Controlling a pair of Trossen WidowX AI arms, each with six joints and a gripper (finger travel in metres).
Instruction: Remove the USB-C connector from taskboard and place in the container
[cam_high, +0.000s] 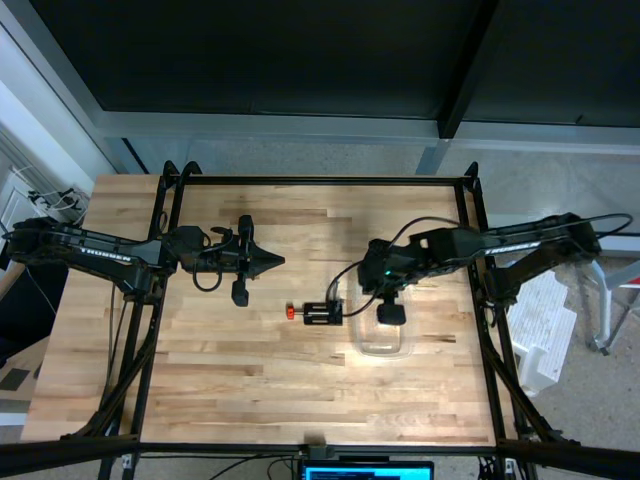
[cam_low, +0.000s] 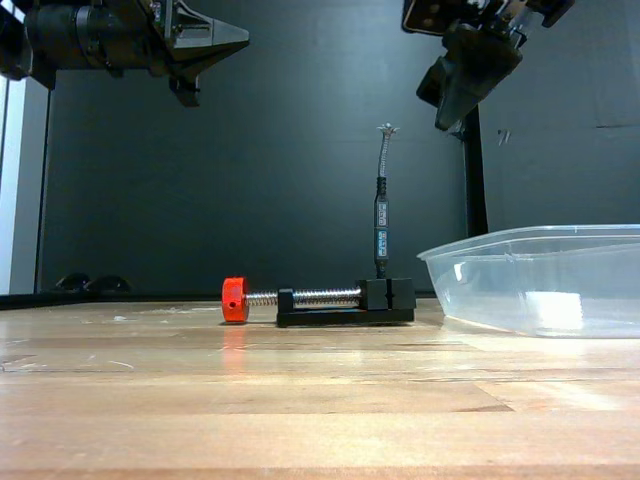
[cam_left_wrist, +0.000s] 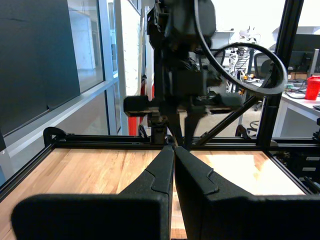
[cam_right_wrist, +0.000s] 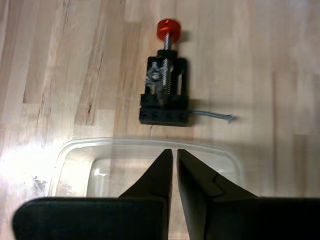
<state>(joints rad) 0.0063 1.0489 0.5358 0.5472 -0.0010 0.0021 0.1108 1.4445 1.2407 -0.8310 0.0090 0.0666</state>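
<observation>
USB-C connector (cam_low: 381, 232) in taskboard (cam_high: 322, 312), just left of container (cam_high: 383, 350) — right hand (cam_right_wrist: 174, 150) above container, left hand (cam_left_wrist: 174, 146) far left

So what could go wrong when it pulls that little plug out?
The USB-C connector stands thin and upright in the taskboard, while the right gripper hangs shut above the container, off to one side; a poorly aimed grab might bend it. The taskboard looks small and unfastened, so it may lift along. The left gripper is shut, parked high at the left.
</observation>
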